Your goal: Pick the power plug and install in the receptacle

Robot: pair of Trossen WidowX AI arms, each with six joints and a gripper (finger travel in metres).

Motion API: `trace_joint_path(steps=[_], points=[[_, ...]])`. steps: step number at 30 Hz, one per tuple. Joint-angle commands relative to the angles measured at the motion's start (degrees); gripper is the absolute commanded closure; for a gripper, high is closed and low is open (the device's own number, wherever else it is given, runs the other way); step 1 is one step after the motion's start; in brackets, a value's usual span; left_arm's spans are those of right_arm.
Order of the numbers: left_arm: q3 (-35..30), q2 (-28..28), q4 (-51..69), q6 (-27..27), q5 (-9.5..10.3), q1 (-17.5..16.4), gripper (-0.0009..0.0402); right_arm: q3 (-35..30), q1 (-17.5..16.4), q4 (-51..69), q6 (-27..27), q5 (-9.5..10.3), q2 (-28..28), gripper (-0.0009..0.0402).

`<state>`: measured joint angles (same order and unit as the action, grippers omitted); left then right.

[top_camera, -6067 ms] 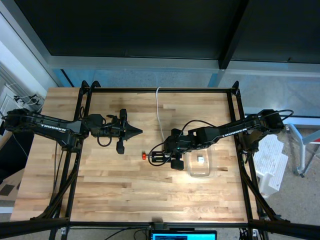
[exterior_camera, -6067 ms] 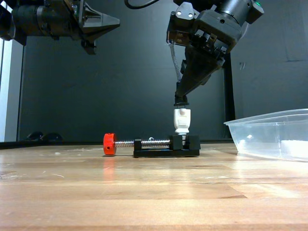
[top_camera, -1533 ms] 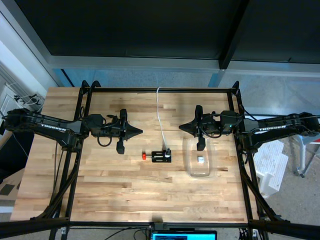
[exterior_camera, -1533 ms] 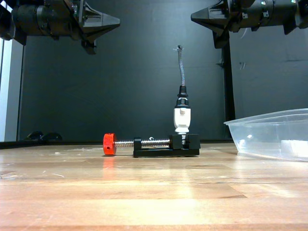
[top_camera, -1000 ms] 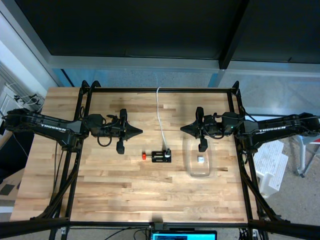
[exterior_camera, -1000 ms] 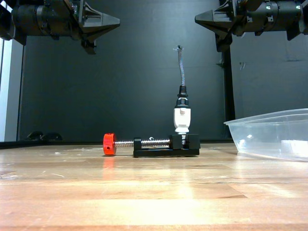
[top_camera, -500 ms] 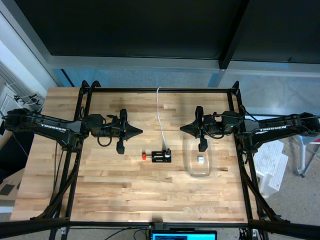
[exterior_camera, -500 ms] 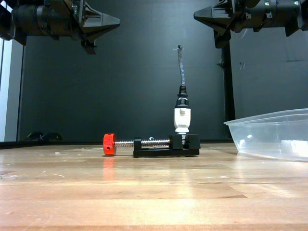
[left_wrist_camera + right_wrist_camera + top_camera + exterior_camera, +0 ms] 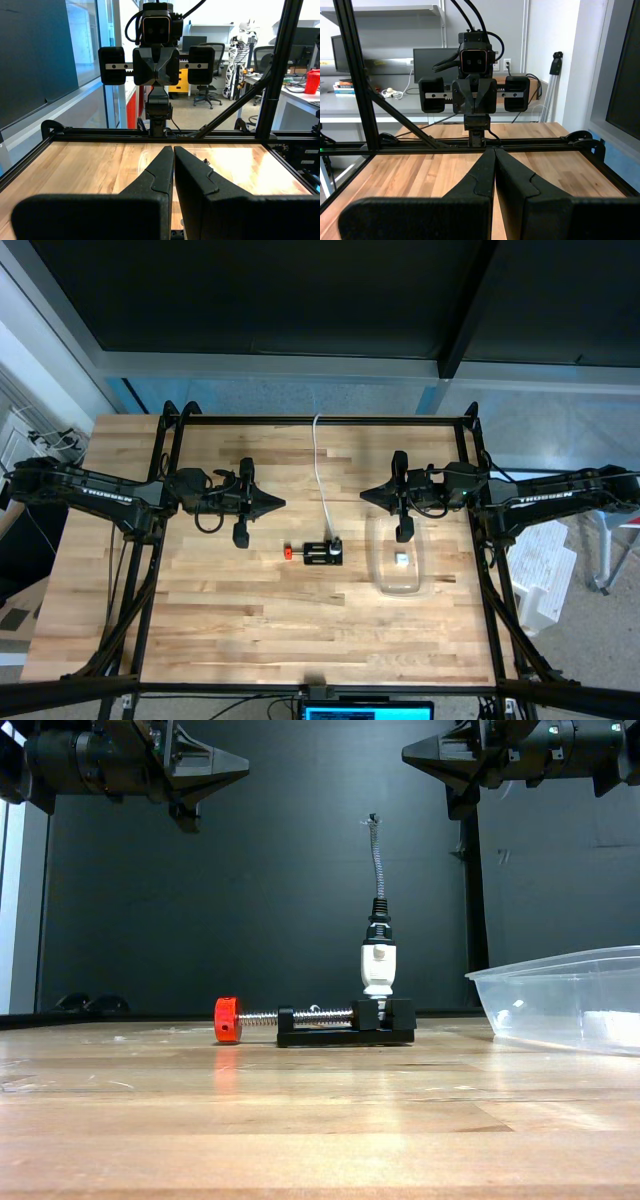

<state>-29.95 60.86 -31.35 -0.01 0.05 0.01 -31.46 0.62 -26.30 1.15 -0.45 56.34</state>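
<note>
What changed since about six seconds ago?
The right gripper let go of the power plug, leaving it upright in the receptacle, then rose and drew back toward its own side, shut. The left gripper, raised over the table's left half, and the clear tray stayed put.

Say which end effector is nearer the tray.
The right end effector, shut, raised near the tray's far rim; the left end effector, shut, hangs beyond the vise.
</note>
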Motion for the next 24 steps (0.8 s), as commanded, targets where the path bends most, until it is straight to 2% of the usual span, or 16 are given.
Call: trace_joint_path(steps=[1,20,24], points=[[0.0,0.0,0.0,0.0,-0.02,0.0,0.0393,0.3,0.0,-0.2,-0.1,-0.55,0.0,0.0393],[0.0,0.0,0.0,0.0,-0.02,0.0,0.0393,1.4,-0.1,-2.0,0.1,-0.59,0.0,0.0393],[0.0,0.0,0.0,0.0,-0.02,0.0,0.0393,1.4,-0.1,-1.8,1.9,-0.57,0.0,0.0393]])
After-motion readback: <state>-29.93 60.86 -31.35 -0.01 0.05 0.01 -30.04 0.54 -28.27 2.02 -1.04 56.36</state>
